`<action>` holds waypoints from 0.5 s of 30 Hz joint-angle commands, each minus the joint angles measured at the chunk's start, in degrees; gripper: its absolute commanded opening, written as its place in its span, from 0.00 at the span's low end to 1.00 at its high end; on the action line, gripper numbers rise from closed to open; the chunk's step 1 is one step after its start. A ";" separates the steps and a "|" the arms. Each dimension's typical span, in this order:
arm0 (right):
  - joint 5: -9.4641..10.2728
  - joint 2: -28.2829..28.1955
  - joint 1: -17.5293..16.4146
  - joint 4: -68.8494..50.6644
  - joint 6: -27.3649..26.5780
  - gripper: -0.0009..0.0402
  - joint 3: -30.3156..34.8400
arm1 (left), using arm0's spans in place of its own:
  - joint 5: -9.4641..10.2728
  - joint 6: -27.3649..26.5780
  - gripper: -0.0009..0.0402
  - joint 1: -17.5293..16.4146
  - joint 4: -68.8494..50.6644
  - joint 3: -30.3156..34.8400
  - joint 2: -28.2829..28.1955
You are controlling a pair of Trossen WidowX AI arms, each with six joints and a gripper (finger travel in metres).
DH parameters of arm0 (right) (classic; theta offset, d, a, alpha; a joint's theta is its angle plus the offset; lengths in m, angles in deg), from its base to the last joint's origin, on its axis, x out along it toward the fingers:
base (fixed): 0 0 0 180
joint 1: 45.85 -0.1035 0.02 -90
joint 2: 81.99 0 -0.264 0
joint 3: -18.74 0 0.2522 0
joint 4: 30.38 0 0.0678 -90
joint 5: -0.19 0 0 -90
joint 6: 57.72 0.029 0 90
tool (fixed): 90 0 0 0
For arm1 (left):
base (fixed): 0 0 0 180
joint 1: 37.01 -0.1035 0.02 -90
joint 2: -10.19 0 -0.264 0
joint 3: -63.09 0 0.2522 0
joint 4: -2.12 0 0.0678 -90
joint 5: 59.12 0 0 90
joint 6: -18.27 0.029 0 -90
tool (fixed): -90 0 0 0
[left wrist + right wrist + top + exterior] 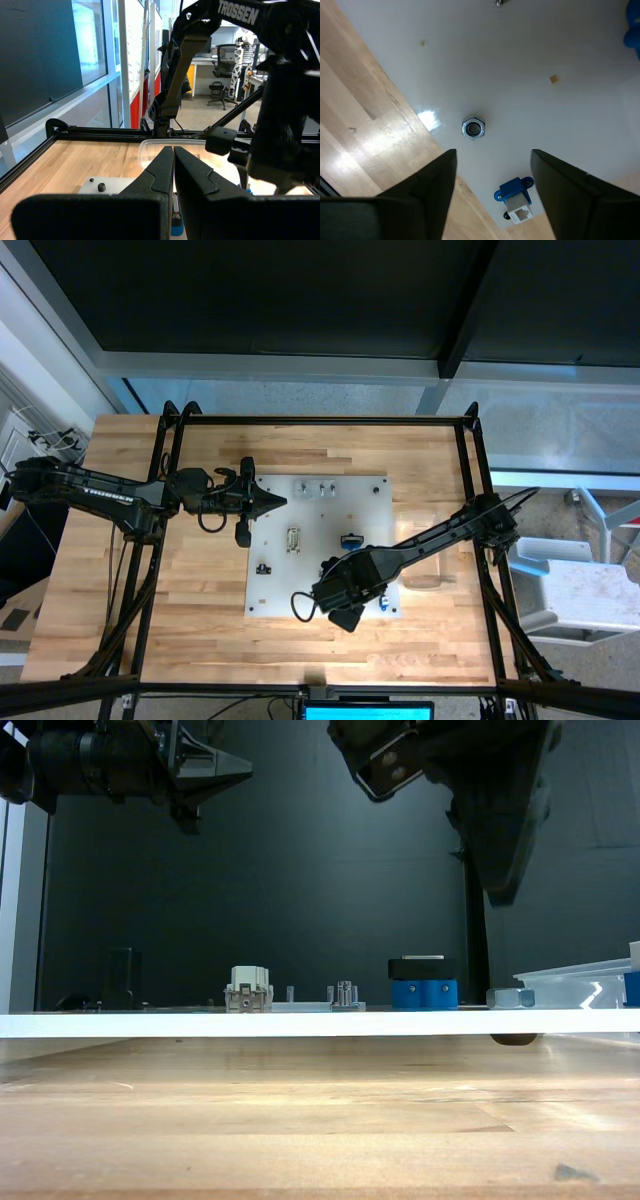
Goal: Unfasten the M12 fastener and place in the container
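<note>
The silver M12 nut [473, 128] sits low on the white board [535, 60] near its edge. Its centre is dark and no stud ribs show. In the low view the nut [510, 997] stands just in front of the clear container [585, 982]. My right gripper [492, 187] hangs open straight above the nut, well clear of it, and holds nothing. From above, the right gripper [345, 608] covers the board's near right part, beside the container [428, 565]. My left gripper [173, 167] is shut and empty, held high over the board's left side [272, 502].
A blue connector block [516, 197] sits at the board's edge close to the nut. A blue and black block [423, 982], a grey connector [250, 990] and small posts [343, 993] stand mid-board. A black frame [320, 421] rings the wooden table.
</note>
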 commanded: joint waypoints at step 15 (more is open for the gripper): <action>-0.20 -3.56 -0.55 3.48 1.11 0.64 -0.85 | 0.00 0.00 0.02 -0.02 -0.13 0.00 -0.02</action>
